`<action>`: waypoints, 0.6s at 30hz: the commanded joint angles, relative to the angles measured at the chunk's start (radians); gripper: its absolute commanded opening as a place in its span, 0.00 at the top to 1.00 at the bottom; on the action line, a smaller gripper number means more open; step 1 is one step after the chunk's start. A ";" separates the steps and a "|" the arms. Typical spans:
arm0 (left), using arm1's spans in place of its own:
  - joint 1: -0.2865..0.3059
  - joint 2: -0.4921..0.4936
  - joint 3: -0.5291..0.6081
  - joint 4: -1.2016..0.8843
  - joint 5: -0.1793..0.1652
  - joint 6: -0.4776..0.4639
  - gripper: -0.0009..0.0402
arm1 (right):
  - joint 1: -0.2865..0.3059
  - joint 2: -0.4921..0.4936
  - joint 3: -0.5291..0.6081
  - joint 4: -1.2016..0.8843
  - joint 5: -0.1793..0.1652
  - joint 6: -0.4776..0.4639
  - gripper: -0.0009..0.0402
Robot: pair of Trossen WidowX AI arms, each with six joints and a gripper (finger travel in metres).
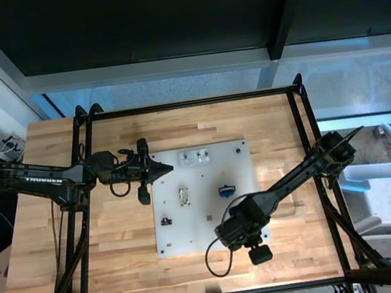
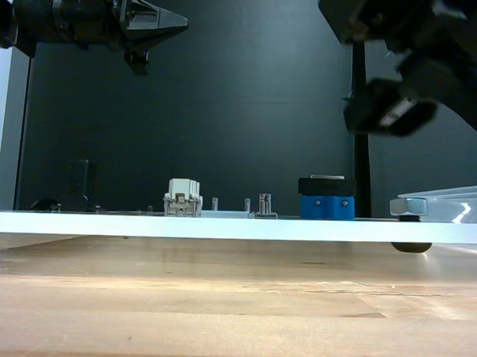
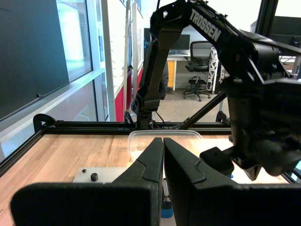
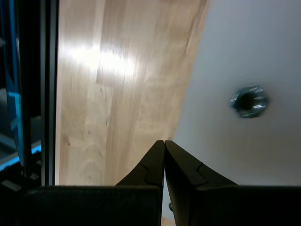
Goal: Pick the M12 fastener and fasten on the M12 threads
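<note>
The small silver nut (image 4: 249,101) rests on the white board (image 4: 263,155), its dark centre hole facing the right wrist camera. In the low view the nut (image 2: 409,206) sits on a short dark stud (image 2: 410,217) at the board's near right edge, so it appears to be on its stud. My right gripper (image 4: 164,141) hovers above the board beside the nut, shut with nothing between its fingers. In the high view the right gripper (image 1: 237,234) covers that corner and hides nut and stud. My left gripper (image 1: 169,168) is shut and empty, raised over the board's left edge.
A blue-topped part (image 1: 226,190) and a white connector (image 1: 184,196) stand mid-board. A clear tray (image 2: 449,200) lies right of the board. A black post (image 1: 238,150) stands at the far right corner. A black frame (image 1: 189,104) rings the wooden table.
</note>
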 commanded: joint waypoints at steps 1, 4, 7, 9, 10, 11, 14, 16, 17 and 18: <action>0.000 0.000 0.000 0.000 0.000 0.000 0.98 | 0.000 -0.007 0.001 -0.005 0.057 0.005 0.98; 0.000 0.000 0.000 0.000 0.000 0.000 0.98 | -0.001 -0.007 0.001 -0.011 0.132 0.012 0.98; 0.000 0.000 0.000 0.000 0.000 0.000 0.98 | -0.002 -0.007 0.001 -0.010 0.210 0.013 0.98; 0.000 0.000 0.000 0.000 0.000 0.000 0.98 | -0.004 -0.007 -0.001 -0.010 0.274 0.012 0.98; 0.000 0.000 0.000 0.000 0.000 0.000 0.98 | -0.005 -0.003 -0.002 -0.008 0.299 0.011 0.98; 0.000 0.000 0.000 0.000 0.000 0.000 0.98 | -0.005 -0.003 -0.002 -0.006 0.315 0.010 0.98; 0.000 0.000 0.000 0.001 0.000 0.000 0.98 | -0.008 0.000 -0.016 0.032 0.320 0.008 0.98; 0.000 0.000 0.000 0.000 0.000 0.000 0.98 | -0.008 0.003 -0.029 0.056 0.319 0.008 0.98; 0.000 0.000 0.000 0.000 0.000 0.000 0.98 | -0.009 0.003 -0.036 0.061 0.318 0.008 0.98; 0.000 0.000 0.000 0.000 0.000 0.000 0.98 | -0.009 0.003 -0.042 0.066 0.317 0.008 0.98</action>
